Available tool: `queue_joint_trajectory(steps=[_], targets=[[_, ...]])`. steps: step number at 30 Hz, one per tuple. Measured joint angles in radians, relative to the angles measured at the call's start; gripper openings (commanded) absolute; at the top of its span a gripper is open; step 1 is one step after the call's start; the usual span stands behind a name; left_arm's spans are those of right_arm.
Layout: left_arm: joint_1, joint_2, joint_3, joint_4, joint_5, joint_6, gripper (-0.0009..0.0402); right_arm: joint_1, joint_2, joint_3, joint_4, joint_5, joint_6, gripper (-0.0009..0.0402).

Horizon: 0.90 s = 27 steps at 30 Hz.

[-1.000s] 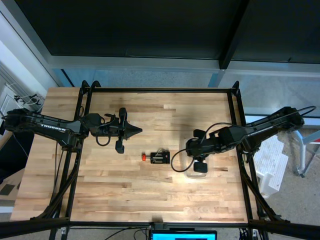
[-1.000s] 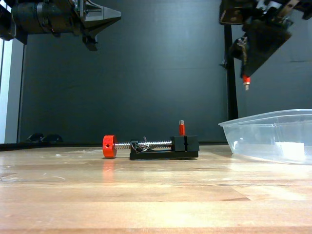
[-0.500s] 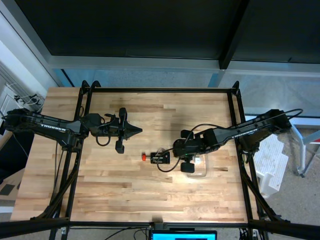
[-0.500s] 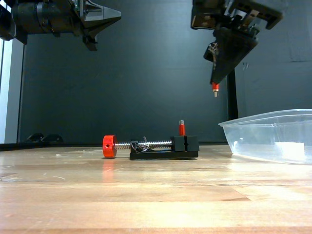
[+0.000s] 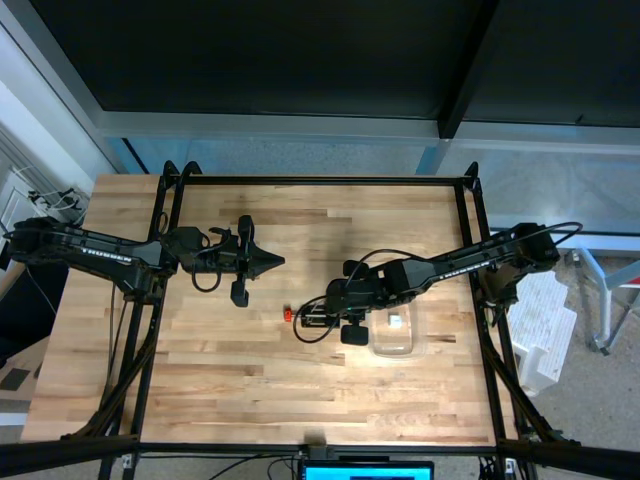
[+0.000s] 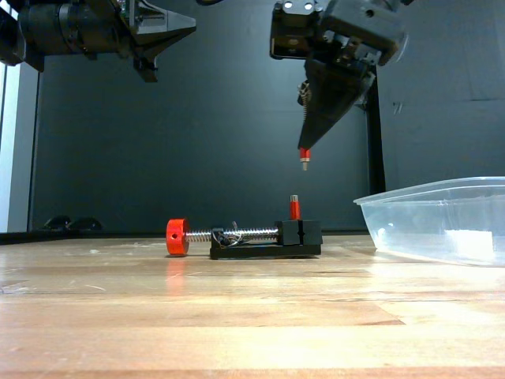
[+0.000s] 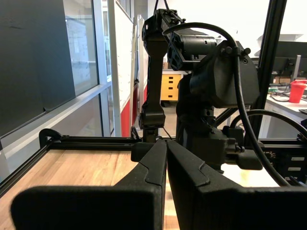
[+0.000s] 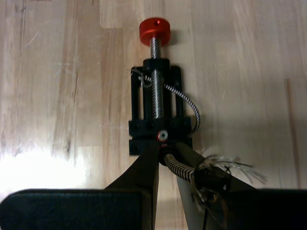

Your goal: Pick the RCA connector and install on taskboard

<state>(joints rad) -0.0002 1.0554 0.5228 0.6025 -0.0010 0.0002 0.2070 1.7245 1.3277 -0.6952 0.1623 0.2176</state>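
Now my right end effector (image 6: 308,146) pinches the red-tipped RCA connector (image 6: 304,159) just above the small black red-knobbed taskboard (image 6: 265,240); my left end effector (image 6: 188,30), closed and empty, hangs well apart.

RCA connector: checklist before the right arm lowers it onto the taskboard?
1. Grip: right gripper shut on RCA connector, red tip pointing down: ok.
2. Alignment: in the low view the tip sits slightly right of the red post on the taskboard: not ok.
3. Gap: connector above the post, not touching: ok.
4. Board lies flat on the table: ok.
5. Braided cable clear of the post: cannot tell.
6. Left gripper shut, parked high at left, away from the board: ok.
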Motion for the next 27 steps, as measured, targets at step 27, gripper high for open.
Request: queue_joint_trajectory(steps=[27], targets=[[0.0, 0.0, 0.0, 0.0, 0.0, 0.0, 0.0, -0.008, 0.035, -0.029, 0.069, 0.006, -0.018, 0.0002]])
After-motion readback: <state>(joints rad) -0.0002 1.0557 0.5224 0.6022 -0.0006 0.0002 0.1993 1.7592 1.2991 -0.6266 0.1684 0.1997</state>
